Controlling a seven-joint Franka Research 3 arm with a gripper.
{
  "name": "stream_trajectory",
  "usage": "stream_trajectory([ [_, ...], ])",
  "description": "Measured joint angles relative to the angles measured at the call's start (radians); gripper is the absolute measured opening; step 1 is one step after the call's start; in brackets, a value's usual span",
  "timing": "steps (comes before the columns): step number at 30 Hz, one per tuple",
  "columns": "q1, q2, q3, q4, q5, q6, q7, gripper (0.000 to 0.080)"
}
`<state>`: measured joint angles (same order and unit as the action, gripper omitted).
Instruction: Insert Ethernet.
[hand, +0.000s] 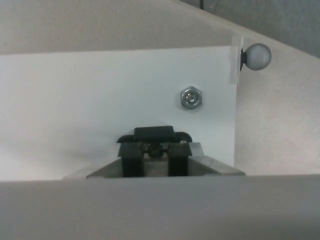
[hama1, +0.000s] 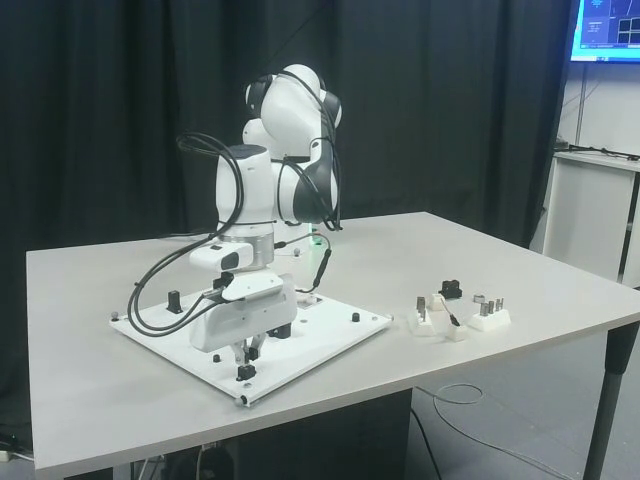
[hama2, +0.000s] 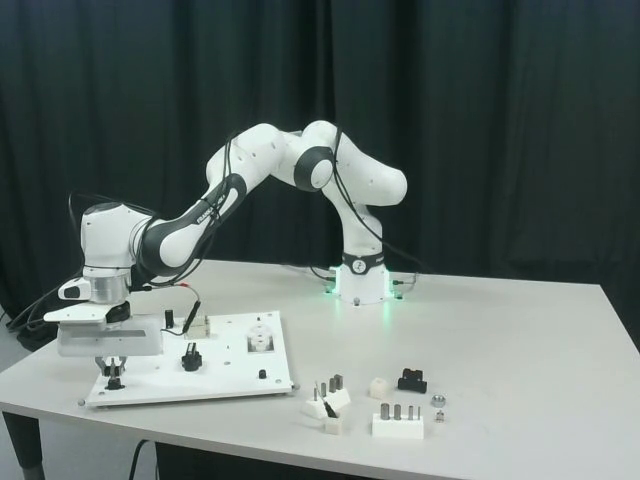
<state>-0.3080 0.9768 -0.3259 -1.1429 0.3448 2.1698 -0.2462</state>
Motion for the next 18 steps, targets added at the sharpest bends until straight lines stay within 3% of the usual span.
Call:
stream_trajectory([
  [18, -0.001, 0.003, 0.000, 0.002, 0.007, 0.003, 0.000, 0.0104],
])
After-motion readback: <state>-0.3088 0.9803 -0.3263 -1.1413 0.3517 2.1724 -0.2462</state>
